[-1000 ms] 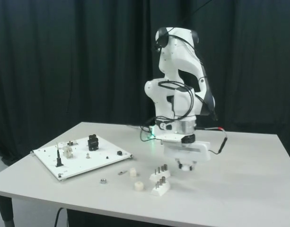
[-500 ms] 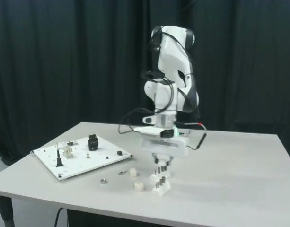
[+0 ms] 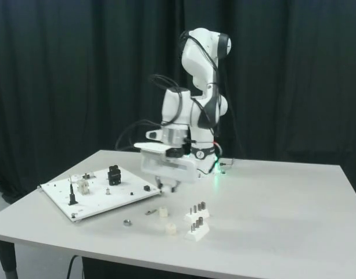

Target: Insert medium gear.

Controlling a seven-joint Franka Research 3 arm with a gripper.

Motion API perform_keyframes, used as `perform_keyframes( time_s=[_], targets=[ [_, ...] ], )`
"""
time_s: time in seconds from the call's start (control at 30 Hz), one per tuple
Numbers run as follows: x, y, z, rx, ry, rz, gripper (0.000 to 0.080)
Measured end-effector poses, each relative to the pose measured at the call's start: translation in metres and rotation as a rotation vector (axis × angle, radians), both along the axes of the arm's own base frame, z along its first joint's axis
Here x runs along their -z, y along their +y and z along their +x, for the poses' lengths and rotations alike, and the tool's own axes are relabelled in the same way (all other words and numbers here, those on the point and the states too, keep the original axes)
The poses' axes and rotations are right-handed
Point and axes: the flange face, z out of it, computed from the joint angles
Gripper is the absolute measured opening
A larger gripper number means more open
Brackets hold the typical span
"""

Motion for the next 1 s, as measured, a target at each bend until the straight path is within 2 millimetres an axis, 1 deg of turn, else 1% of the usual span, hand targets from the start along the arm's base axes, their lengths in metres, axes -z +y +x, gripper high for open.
perform_keyframes(
  time_s=[0.3, 0.5, 0.7, 1.0],
  targets=[
    [-0.022, -0.061, 0.001, -0.024, 0.015, -0.039, 0.0399],
    [-0.031, -0.102, -0.003, -0.04, 0.024, -0.071, 0.0399],
    [-0.034, -0.144, -0.012, -0.059, 0.037, -0.099, 0.0399],
    [-0.035, -0.21, -0.035, -0.069, 0.072, -0.122, 0.0399]
  ],
)
